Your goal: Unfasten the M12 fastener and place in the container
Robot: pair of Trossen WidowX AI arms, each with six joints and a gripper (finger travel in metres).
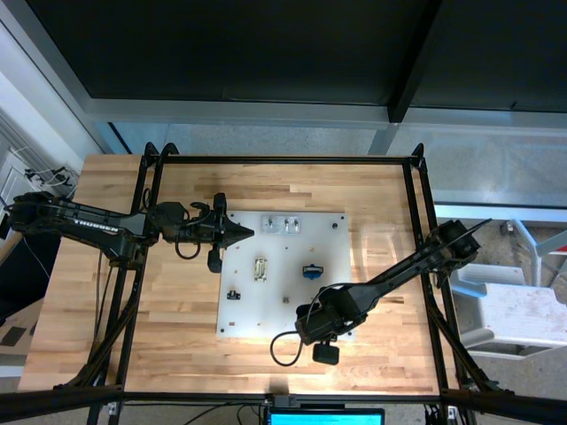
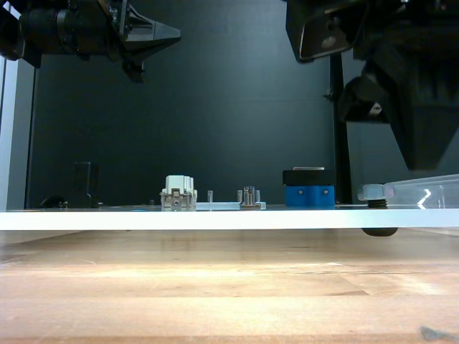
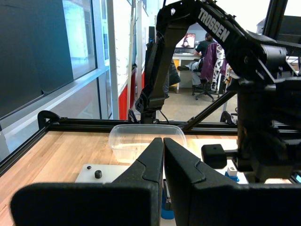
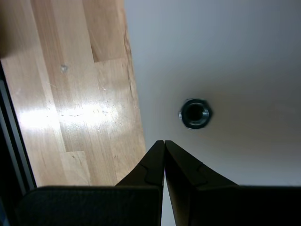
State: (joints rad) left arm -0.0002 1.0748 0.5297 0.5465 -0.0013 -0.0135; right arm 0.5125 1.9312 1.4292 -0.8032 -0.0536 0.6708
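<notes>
Sitting outside the clear container (image 3: 147, 139), the M12 nut (image 4: 195, 113) rests on the white board (image 4: 235, 56) near its edge, just beyond the right gripper (image 4: 164, 142), whose fingers are pressed together on nothing. Whether it is on its stud, I cannot tell. The left gripper (image 3: 163, 140), likewise closed and empty, hangs above the board's far left edge. The right arm (image 3: 214, 23) reads "TROSSEN".

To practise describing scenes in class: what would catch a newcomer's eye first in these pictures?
The right gripper, shut on nothing, hangs over the white board near a small silver nut. The left gripper, also shut, hangs above the board's far left corner. A clear tray lies right of the board.
</notes>
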